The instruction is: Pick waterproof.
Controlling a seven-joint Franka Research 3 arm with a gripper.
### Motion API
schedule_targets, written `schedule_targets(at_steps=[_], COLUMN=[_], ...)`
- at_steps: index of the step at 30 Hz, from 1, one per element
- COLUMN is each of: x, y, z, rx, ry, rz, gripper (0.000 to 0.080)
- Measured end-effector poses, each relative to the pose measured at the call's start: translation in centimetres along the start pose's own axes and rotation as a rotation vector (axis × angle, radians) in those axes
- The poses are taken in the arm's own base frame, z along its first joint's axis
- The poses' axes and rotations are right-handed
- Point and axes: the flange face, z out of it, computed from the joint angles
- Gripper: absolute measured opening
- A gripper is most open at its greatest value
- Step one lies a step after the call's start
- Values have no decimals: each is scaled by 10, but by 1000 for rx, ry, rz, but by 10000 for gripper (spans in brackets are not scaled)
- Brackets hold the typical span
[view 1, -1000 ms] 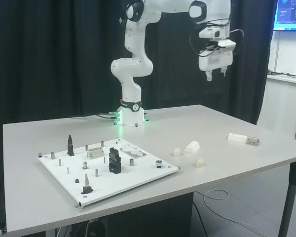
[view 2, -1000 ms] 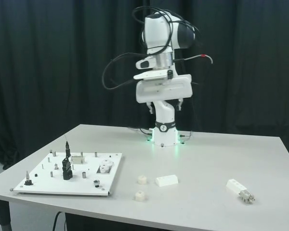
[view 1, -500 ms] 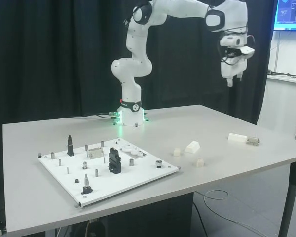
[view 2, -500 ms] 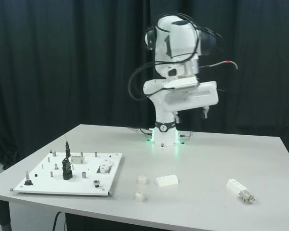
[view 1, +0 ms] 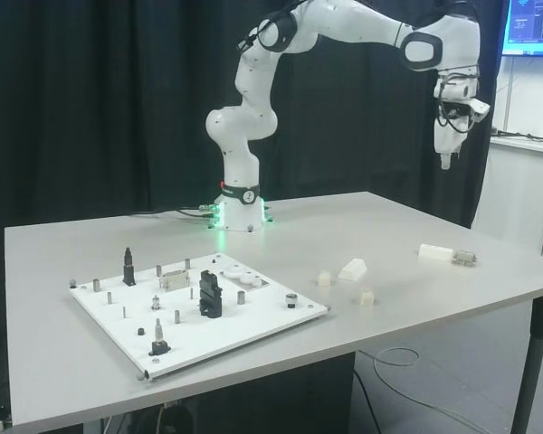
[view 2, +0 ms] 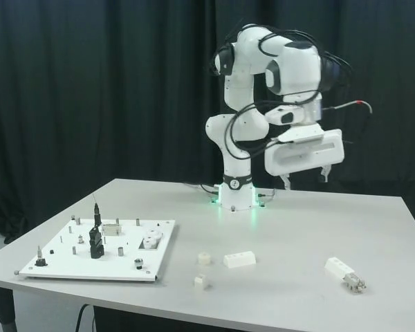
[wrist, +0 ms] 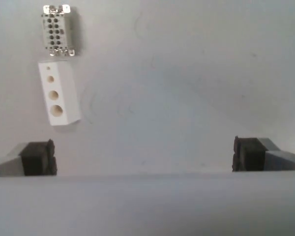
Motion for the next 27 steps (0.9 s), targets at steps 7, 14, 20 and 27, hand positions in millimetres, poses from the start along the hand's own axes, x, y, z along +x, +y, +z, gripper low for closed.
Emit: schedule_targets(at_steps=[7, 14, 20, 27], x=[-14, -22, -25, -28], y=[-24, -43, -58, -72], z=[25, 55, 83, 116], rx=[-42, -63, -59, -58], ry=[-12, -19, -20, -23], rz=[-10, -12, -29, -80], gripper=[800, 800, 800, 800])
